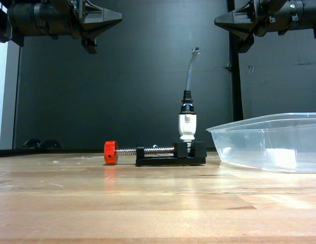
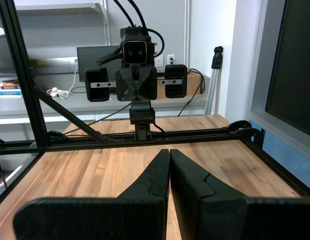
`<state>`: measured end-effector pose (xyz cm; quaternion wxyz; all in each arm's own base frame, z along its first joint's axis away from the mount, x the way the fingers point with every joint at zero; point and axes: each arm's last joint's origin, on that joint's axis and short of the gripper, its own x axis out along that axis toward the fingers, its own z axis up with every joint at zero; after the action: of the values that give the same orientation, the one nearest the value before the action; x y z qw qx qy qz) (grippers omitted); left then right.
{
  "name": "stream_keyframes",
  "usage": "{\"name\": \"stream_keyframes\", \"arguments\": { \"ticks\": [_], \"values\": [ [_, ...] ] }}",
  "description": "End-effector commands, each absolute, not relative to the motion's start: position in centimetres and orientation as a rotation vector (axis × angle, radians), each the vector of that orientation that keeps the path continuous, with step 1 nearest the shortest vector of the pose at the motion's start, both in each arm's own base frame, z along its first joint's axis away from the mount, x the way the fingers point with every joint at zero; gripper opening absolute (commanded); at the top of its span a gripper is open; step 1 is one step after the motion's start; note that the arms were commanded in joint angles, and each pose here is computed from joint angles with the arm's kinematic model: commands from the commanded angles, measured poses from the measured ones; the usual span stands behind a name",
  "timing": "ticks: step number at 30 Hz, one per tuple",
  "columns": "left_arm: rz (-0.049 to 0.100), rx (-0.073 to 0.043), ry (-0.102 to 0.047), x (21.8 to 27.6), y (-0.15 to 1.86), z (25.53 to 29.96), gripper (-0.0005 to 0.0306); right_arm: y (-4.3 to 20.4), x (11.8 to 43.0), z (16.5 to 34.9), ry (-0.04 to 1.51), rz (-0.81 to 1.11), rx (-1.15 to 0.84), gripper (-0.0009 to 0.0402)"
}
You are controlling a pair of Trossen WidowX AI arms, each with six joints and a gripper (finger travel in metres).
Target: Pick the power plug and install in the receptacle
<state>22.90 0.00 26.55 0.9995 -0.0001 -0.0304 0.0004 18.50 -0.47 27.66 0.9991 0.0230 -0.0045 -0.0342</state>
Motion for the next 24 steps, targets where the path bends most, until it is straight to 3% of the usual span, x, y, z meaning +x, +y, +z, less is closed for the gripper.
{"name": "stream_keyframes", "arguments": {
  "ticks": [1, 24],
  "values": [
    [0.0, 0.0, -0.062, 22.9, 0.0, 26.57, 0.0, -0.47, 18.51, 27.69, -0.01, -0.068, 0.045, 0.0],
    [0.001, 0.0, -0.062, 22.9, 0.01, 26.57, 0.0, -0.46, 18.52, 27.34, 0.023, -0.068, 0.045, 0.0]
  ]
}}
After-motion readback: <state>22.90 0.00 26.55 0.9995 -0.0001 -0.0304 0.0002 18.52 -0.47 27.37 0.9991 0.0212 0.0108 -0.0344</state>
